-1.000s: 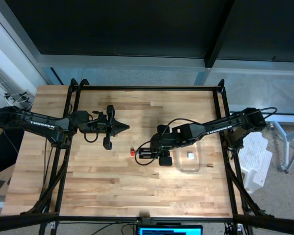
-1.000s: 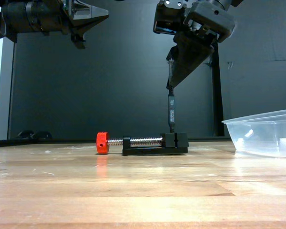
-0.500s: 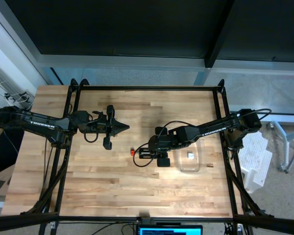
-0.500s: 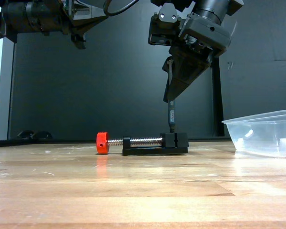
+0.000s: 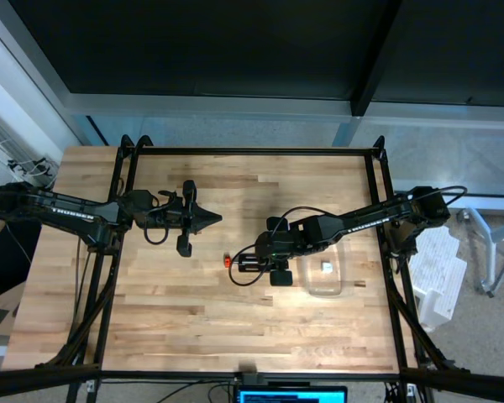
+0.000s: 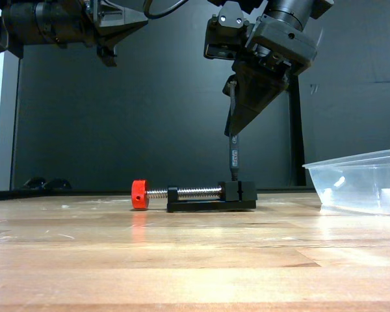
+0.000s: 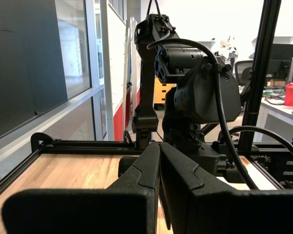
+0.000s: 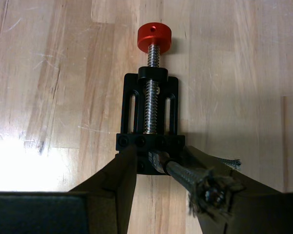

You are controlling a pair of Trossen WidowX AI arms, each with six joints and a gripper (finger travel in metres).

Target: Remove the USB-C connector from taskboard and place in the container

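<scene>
Your right gripper (image 6: 233, 132) hangs in the upper middle of the low view. Its fingers are narrowly apart astride the top of the USB-C connector (image 6: 234, 159), which stands upright in the taskboard (image 6: 211, 195) at centre. The container (image 6: 357, 182) sits at the right edge. Your left gripper (image 5: 212, 218), fingers pressed together, hovers left of centre in the high view.

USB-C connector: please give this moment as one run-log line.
left gripper: parked high, shut | right gripper: open, astride connector top | connector: upright in taskboard | container: without connector
</scene>
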